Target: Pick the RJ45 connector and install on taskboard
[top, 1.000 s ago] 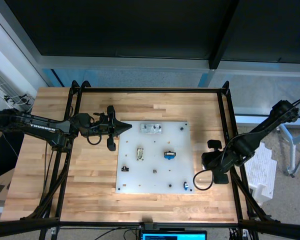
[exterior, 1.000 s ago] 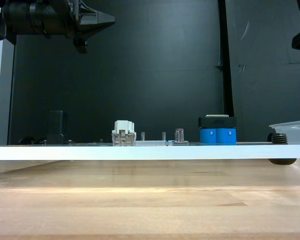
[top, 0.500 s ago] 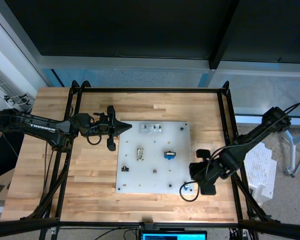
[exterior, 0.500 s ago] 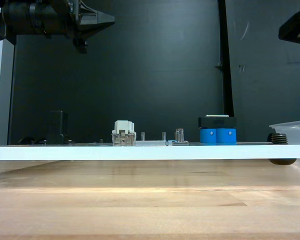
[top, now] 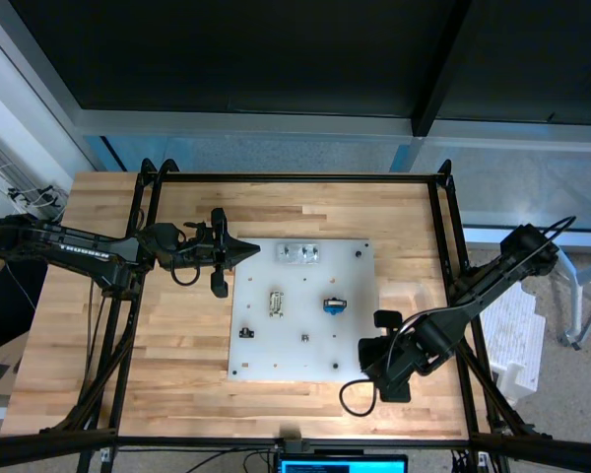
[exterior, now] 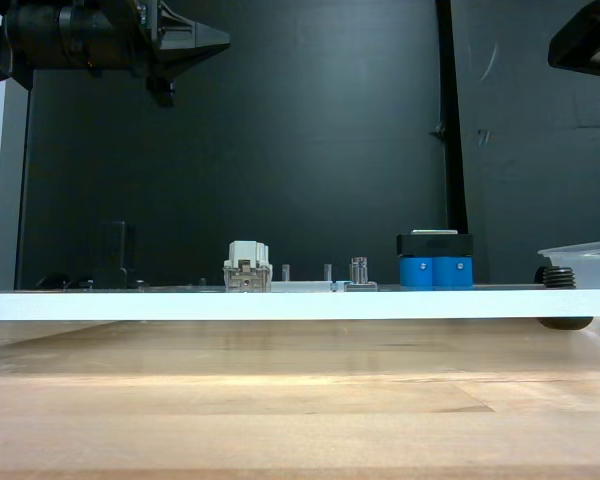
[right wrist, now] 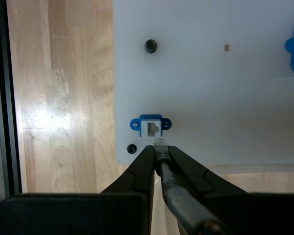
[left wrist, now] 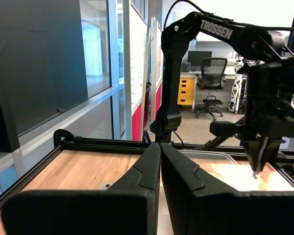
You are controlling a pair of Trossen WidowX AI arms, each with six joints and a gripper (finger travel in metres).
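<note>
**Left Wrist Camera: Fingers Closed, Right Arm Opposite**

The left gripper (left wrist: 160,146) has both black fingers pressed together, held level above the wooden table (left wrist: 73,169). Beyond it, the right arm (left wrist: 206,27), marked TROSSEN, carries the right gripper (left wrist: 257,165) pointing straight down. The RJ45 connector (left wrist: 255,173) sits at its tips, over the brightly lit taskboard (left wrist: 230,179).
</note>
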